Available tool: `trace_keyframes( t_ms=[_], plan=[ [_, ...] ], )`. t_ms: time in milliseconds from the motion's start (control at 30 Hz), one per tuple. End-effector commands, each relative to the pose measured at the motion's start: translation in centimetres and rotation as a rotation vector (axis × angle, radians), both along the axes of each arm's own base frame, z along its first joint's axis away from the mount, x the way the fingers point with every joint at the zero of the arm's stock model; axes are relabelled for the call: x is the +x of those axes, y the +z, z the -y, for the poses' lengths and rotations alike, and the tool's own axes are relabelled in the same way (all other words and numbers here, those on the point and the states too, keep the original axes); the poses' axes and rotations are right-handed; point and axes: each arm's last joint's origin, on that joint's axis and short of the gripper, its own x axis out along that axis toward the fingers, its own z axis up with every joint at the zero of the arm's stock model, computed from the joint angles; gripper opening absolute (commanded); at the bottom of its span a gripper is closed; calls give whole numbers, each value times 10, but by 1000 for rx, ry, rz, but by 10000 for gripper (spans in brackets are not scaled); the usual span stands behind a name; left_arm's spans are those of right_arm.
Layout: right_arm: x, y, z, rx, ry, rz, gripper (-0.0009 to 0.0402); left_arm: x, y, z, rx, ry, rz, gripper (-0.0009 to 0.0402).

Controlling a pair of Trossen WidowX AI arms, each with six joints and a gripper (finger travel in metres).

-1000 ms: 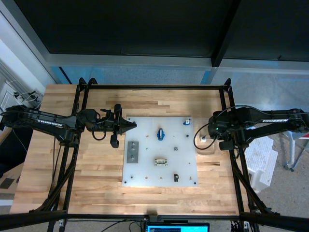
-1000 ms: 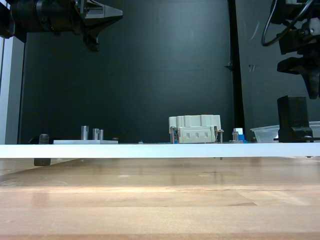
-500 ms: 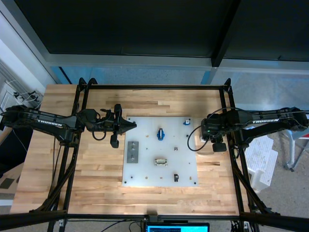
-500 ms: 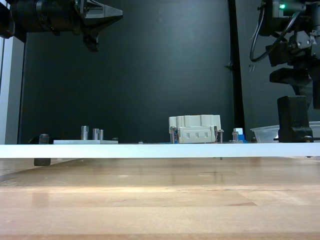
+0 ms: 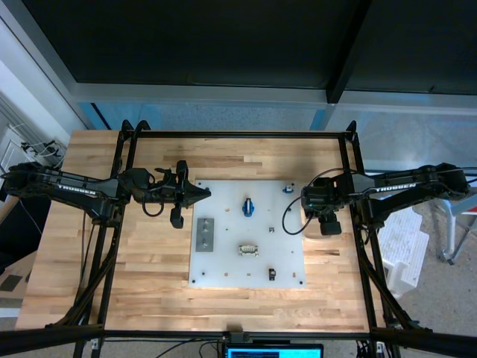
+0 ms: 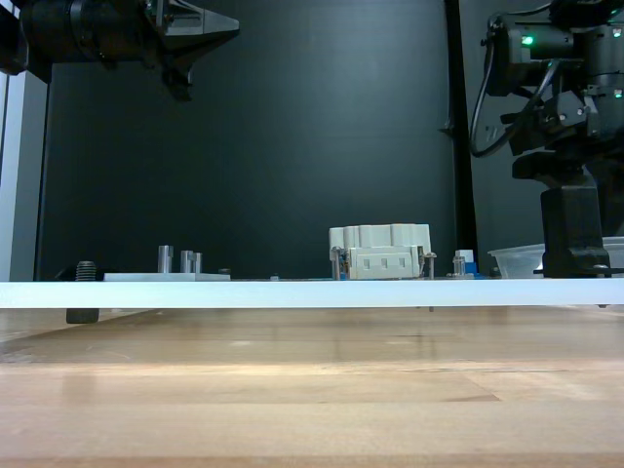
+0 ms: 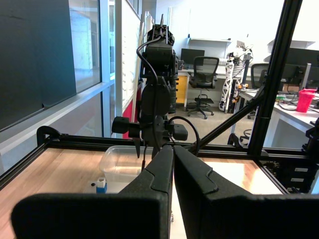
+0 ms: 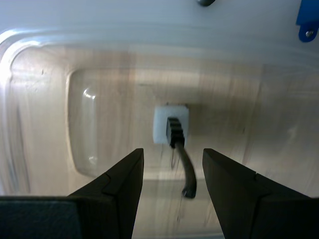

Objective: Pick the USB connector and install on taskboard

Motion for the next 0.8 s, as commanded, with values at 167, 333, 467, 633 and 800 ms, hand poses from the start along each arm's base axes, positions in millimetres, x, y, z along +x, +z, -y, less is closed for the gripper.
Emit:
trace_keyframes(
  t_ms=[167,333,467,633,800],
  plan=[
    [6,-8,4,-1,-4,-23,161,0,0,0,0,0,0,0],
    [10,-16,5,0,-5,-53,161,0,0,0,0,0,0,0],
    [13,-19,5,1,-7,-64,161,0,0,0,0,0,0,0],
    [15,-23,5,4,-9,-65,161,0,0,0,0,0,0,0],
    [15,-23,5,5,-12,-65,159,0,0,0,0,0,0,0]
  ],
)
